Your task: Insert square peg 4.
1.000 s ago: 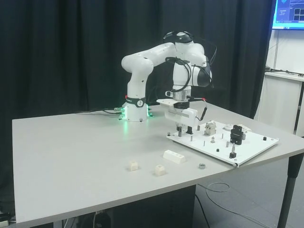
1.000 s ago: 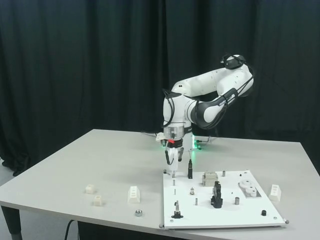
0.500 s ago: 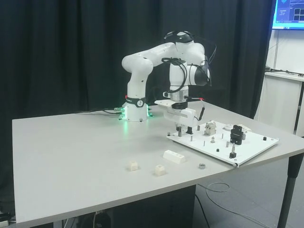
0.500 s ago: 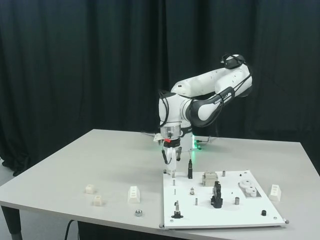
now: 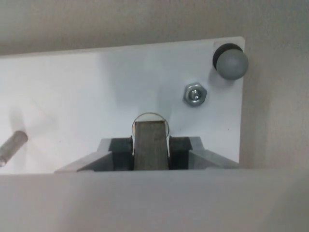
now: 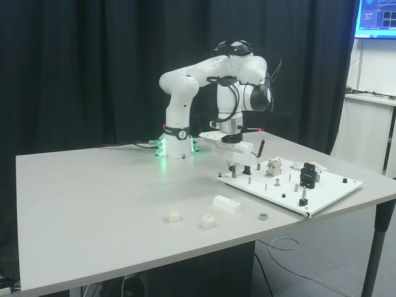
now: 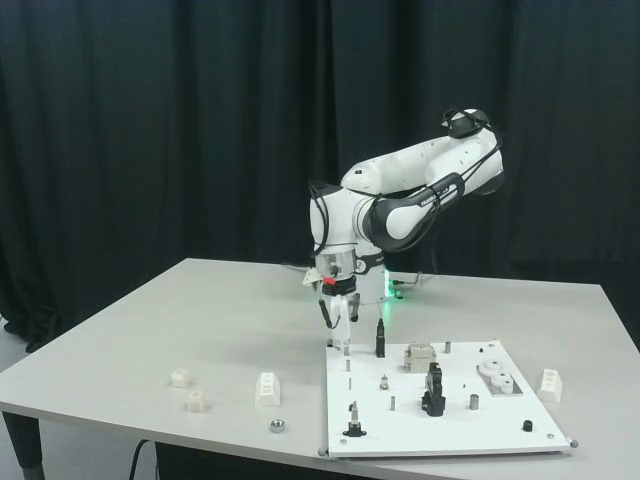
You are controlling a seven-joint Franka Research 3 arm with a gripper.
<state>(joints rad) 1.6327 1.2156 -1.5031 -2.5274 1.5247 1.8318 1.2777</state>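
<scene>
The tool (image 5: 150,145) is gripping the square peg (image 5: 150,142) between its fingers, holding it upright over a round hole (image 5: 150,118) near the corner of the white board (image 5: 72,96) on the desk (image 6: 93,185).

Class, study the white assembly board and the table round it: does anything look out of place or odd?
One thing: a loose nut lies on the grey table, off the white board, beside three small blocks. The gripper holds the square peg upright.
</scene>
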